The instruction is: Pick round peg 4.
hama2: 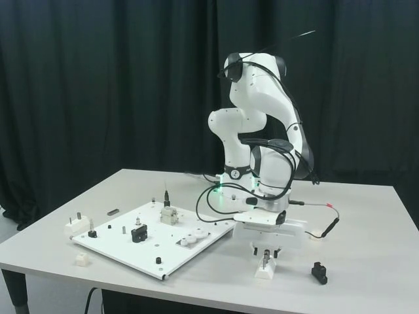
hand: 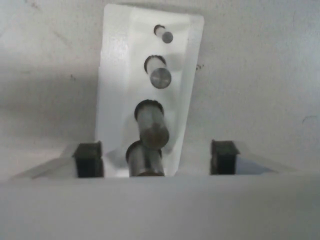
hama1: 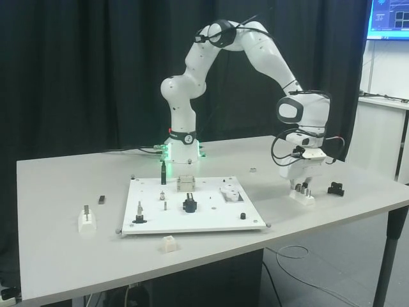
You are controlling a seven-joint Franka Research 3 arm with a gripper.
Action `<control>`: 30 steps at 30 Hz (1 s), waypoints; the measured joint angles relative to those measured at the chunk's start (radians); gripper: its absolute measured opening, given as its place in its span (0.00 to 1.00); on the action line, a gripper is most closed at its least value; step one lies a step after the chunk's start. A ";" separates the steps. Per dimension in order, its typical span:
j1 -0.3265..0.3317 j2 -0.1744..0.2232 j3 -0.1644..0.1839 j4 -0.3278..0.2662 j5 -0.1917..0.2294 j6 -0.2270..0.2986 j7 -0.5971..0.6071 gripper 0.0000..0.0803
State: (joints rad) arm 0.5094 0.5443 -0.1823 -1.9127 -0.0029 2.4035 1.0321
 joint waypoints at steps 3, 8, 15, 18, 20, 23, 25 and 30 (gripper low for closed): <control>-0.007 -0.001 0.009 0.000 0.006 0.000 0.000 0.59; -0.016 -0.003 0.020 0.000 0.023 0.000 0.000 0.59; -0.019 -0.004 0.031 0.000 0.042 0.003 0.000 0.19; -0.018 -0.004 0.034 0.000 0.044 0.004 0.000 0.18; -0.018 -0.005 0.035 0.000 0.044 0.004 0.000 0.18; -0.018 -0.007 0.037 0.000 0.044 0.004 0.000 0.18; -0.018 -0.010 0.038 0.000 0.045 0.003 0.000 0.18; -0.018 -0.024 0.041 0.000 0.049 -0.005 0.000 0.18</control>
